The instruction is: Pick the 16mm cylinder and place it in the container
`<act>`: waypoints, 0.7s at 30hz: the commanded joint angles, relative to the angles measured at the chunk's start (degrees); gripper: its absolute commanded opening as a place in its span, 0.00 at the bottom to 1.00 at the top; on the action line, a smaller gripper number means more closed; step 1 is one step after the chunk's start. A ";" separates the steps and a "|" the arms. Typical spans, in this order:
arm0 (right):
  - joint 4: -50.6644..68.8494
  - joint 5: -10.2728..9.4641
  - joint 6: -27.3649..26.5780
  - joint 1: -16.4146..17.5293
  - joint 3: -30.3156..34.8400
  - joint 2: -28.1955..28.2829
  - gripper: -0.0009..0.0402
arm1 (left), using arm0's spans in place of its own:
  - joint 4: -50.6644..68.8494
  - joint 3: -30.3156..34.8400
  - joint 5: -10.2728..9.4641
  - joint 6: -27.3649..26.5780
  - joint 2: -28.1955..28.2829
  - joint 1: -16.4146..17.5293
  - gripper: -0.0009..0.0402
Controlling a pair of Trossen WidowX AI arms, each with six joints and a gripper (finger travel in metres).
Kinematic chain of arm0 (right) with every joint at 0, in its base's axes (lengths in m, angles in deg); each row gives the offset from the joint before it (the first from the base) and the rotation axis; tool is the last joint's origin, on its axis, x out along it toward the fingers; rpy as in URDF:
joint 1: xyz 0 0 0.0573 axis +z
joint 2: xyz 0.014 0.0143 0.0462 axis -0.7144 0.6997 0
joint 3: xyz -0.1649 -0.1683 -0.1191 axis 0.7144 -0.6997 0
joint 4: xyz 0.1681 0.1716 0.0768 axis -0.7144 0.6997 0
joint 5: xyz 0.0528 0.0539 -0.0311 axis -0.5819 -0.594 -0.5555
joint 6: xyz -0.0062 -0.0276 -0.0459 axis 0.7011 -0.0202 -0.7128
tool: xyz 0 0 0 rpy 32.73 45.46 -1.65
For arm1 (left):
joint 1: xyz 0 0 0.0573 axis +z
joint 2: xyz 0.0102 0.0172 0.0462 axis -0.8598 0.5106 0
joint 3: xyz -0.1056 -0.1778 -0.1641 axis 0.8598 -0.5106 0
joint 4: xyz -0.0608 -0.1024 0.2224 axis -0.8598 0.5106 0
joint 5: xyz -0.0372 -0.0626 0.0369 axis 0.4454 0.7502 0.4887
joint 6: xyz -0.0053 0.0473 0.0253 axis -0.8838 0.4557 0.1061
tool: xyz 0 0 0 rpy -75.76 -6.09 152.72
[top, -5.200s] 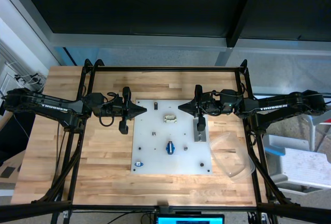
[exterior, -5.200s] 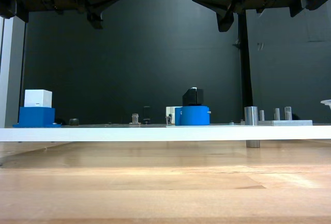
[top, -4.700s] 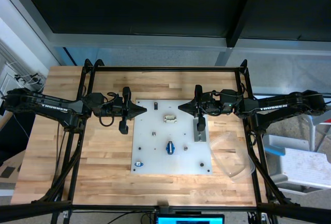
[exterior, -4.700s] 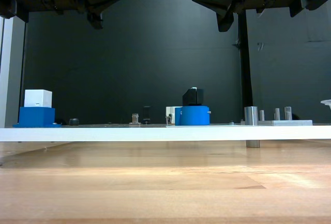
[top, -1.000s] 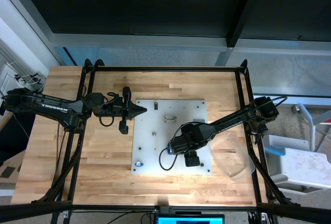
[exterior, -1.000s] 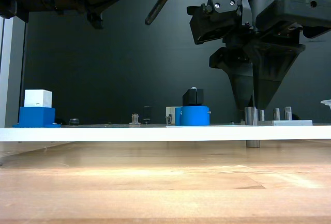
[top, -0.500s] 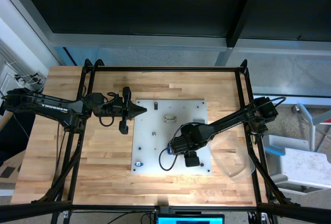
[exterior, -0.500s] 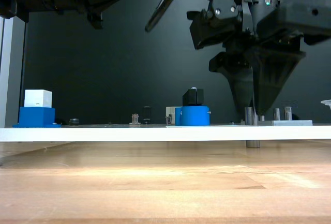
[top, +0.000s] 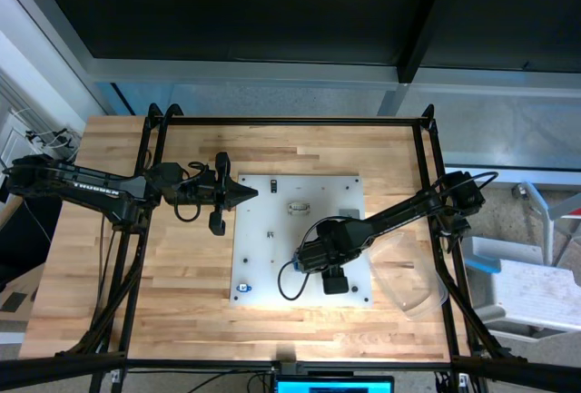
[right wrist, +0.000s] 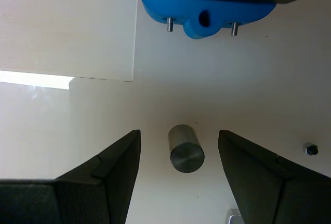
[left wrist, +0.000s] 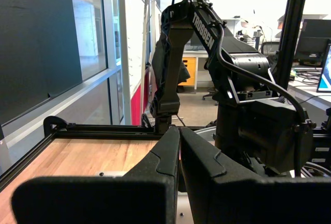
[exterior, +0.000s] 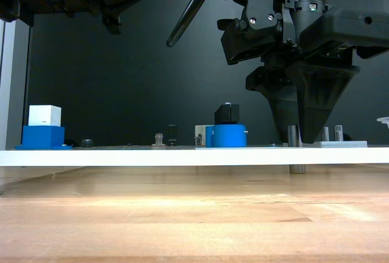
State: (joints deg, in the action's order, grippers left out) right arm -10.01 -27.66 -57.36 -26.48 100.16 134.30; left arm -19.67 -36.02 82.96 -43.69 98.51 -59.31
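Two fingers of the right gripper (right wrist: 178, 140) stand wide apart on either side of the short silver-grey metal peg (right wrist: 186, 151), with a gap on both sides, so no contact yet. The peg stands upright on the white plastic task board (right wrist: 77, 22), toward its near half.

From table height the right gripper (exterior: 302, 136) covers most of the peg (exterior: 292, 133); only a sliver of it shows beside the black tips. From above you can't see the peg at all, because the right gripper (top: 320, 260) and its wrist sit right over it. The chunky blue plastic part (right wrist: 206, 13) is just beyond the peg, cut off by the gripper's body in the wrist shot.

Off the board's right edge on the wooden table (top: 182, 302) sits the clear plastic tub with rounded corners (top: 423, 306), well apart from the peg; it's see-through and hard to trace.

Farther back, the left gripper (top: 247, 191) hangs high by the board's far-left corner, fingers (left wrist: 168, 154) pressed together.

Versus half a second ago, the right gripper has dropped lower, with its tips now down near the board. Five seconds back it was parked up high at the far right. The left arm hasn't budged.
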 commanded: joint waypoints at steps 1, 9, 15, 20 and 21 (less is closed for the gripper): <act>0.04 0.02 0.04 0.00 0.04 -0.09 0.50 | -0.02 0.00 0.02 0.00 0.02 0.00 0.02; 0.07 0.00 0.04 -0.11 0.04 -0.09 0.35 | -0.02 0.00 0.02 0.00 0.02 0.00 0.02; 0.11 -0.02 0.04 -0.11 0.04 -0.13 0.26 | -0.02 0.00 0.02 0.00 0.02 0.00 0.02; 0.42 0.00 0.02 -0.11 0.39 -0.13 0.19 | -0.02 0.00 0.02 0.00 0.02 0.00 0.02; 0.61 0.04 -0.02 -0.11 0.55 -0.13 0.18 | -0.02 0.00 0.02 0.00 0.02 0.02 0.02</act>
State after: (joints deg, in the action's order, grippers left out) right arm -9.57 -27.66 -57.34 -26.63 100.43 134.19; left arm -19.67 -36.04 82.96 -43.69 98.51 -59.31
